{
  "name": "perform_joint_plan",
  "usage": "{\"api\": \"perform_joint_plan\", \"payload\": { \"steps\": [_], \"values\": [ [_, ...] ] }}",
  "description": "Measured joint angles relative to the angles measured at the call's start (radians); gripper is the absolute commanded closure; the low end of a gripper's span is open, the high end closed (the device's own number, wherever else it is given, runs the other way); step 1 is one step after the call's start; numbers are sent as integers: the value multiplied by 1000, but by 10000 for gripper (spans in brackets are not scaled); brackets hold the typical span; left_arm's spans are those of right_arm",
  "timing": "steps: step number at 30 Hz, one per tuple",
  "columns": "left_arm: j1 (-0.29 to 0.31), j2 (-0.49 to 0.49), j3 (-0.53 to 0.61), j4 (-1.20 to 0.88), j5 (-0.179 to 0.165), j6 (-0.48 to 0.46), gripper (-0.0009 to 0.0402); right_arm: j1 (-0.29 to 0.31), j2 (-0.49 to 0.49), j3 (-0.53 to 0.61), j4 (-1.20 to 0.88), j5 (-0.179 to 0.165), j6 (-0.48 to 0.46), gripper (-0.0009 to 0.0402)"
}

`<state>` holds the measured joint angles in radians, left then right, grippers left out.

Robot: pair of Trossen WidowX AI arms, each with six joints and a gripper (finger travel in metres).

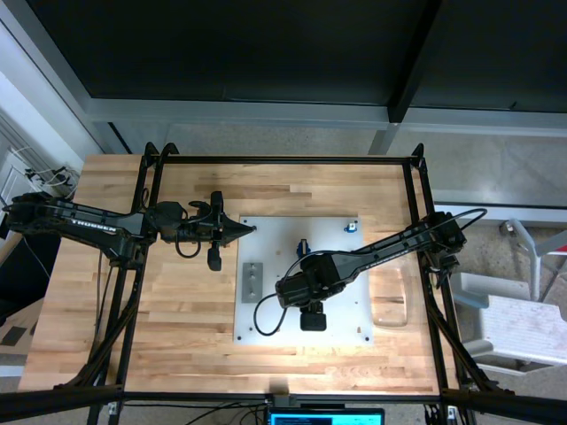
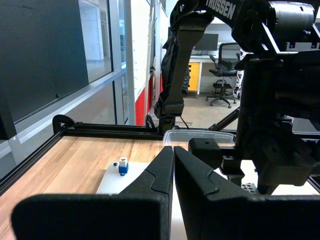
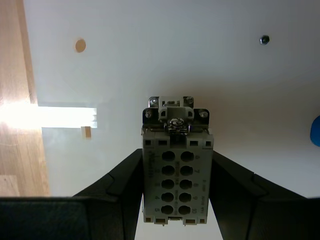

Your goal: Remove the HAN10-E connector and place it in the container

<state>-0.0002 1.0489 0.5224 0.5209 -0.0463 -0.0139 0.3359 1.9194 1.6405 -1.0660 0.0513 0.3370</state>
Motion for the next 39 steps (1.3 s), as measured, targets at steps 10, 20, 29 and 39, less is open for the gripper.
{"api": "perform_joint_plan", "payload": {
  "steps": [10,20,29,39],
  "values": [
    [0,0,0,0,0,0,393,18,-123,-162,46,-1,59,364],
    [0,0,0,0,0,0,393,60,-295,-341,56,0,104,364],
    [0,0,0,0,0,0,393,119,-426,-467,54,0,136,364],
    [0,0,0,0,0,0,393,183,-543,-586,55,0,195,364]
  ]
}}
